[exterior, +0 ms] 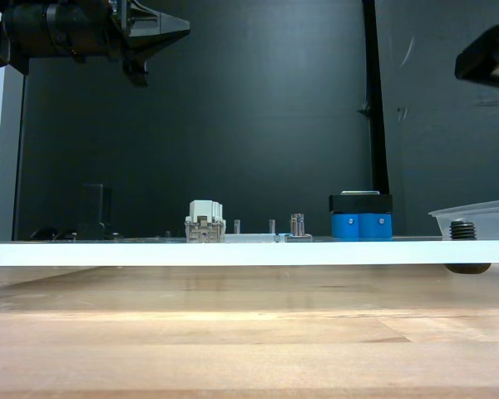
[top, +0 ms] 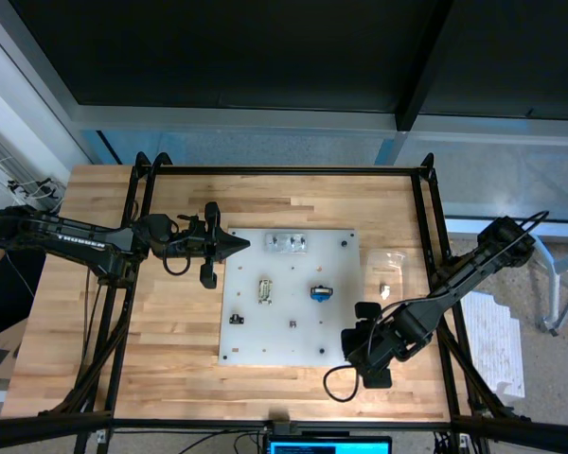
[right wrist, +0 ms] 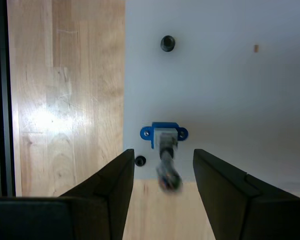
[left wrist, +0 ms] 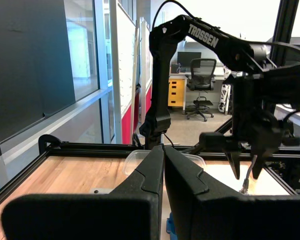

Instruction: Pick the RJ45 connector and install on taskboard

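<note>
Left gripper (top: 239, 244): hangs high above the far left edge of the taskboard (top: 275, 326), pointing across towards the other arm. Its fingers are pressed together into one point, with nothing between them.

Right gripper (right wrist: 163, 152): pointing straight down over the board's near right corner. From where I stand the fingers are spread wide apart and touch nothing.

RJ45 connector (right wrist: 165, 142): a slim pale grey piece standing in the blue mount (right wrist: 162, 126) directly below the right gripper. It rises into the gap between the two fingers with space on both sides. Its upper end is blurred, and I can't say how deep it sits in the mount.

Blue mount: fixed to the white plate close to the near right corner, with a small dark screw just beside it.

Taskboard: lies flat in the middle of the worktop (top: 170, 350). It carries a grey socket (top: 263, 290) left of centre, a blue-and-black fitting (top: 320, 293) right of centre and a pair of metal fittings (top: 289, 243) by the far edge.

Clear tray (top: 398, 255): on the worktop just beside the board's right edge, with a small white piece (top: 385, 290) lying in it.
</note>
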